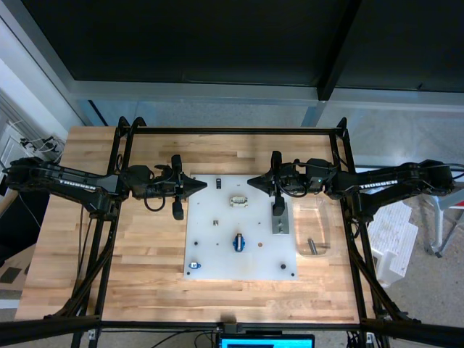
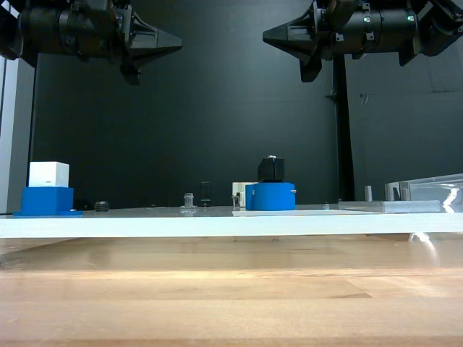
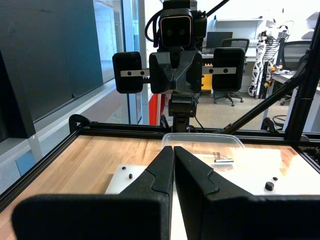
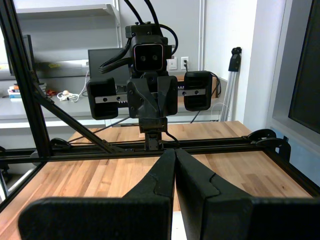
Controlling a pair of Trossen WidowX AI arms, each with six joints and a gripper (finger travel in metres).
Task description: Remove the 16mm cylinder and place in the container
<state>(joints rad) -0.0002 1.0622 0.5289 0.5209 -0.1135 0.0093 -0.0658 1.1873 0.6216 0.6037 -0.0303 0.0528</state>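
Short grey metal 16mm cylinder (image 1: 312,246) lies in clear plastic rectangular container (image 1: 322,221); left end effector (image 1: 203,185) and right end effector (image 1: 250,182) fingers together, raised above white board (image 1: 217,246).

- A butcher-block wooden table (image 1: 130,246) stands on a grey floor (image 1: 217,114).
- An office chair (image 3: 226,96) sits in a brightly lit lab beyond.
- Tall glass panels (image 3: 112,45) line one side; a white wall (image 4: 225,30) carries power outlets (image 4: 172,64).

Wood-grain table (image 1: 109,261), smooth white board (image 1: 217,250), clear glossy plastic container (image 1: 328,223), grey metal 16mm cylinder (image 1: 312,246)
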